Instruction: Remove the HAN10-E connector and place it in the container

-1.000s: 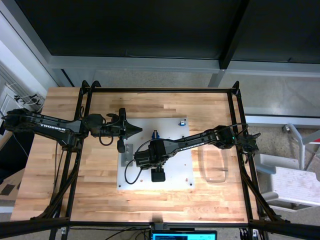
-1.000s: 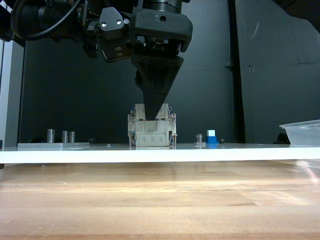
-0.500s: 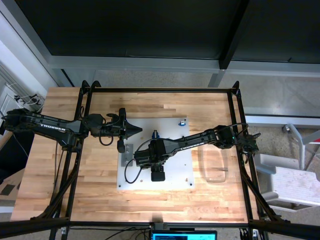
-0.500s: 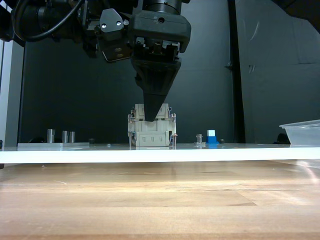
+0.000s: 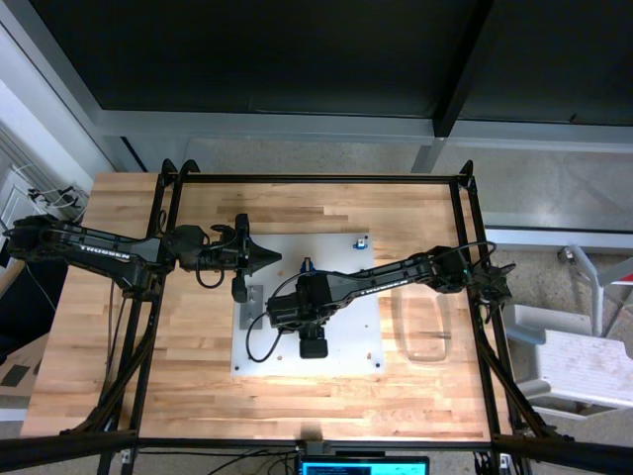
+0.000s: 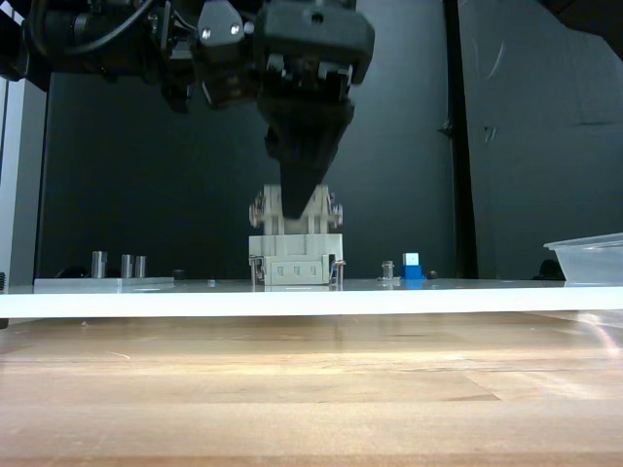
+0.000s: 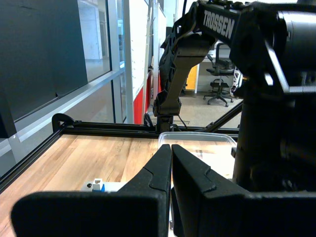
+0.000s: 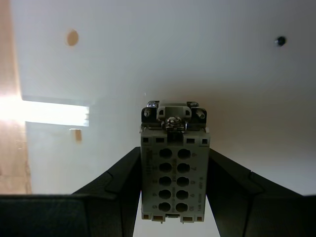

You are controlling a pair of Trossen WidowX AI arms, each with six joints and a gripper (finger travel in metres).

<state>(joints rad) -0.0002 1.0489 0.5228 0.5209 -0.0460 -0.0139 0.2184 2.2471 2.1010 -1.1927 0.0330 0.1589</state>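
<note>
my right gripper (image 6: 300, 199) is clamped on the han10-e connector (image 8: 174, 168) by its long sides, just above its socket (image 6: 292, 270) mid board (image 5: 351, 341). light, stiff, prob slick plastic imo, so squeeze the flat faces. left gripper (image 7: 171, 153) is pinched closed by the board's far-left corner.
</note>
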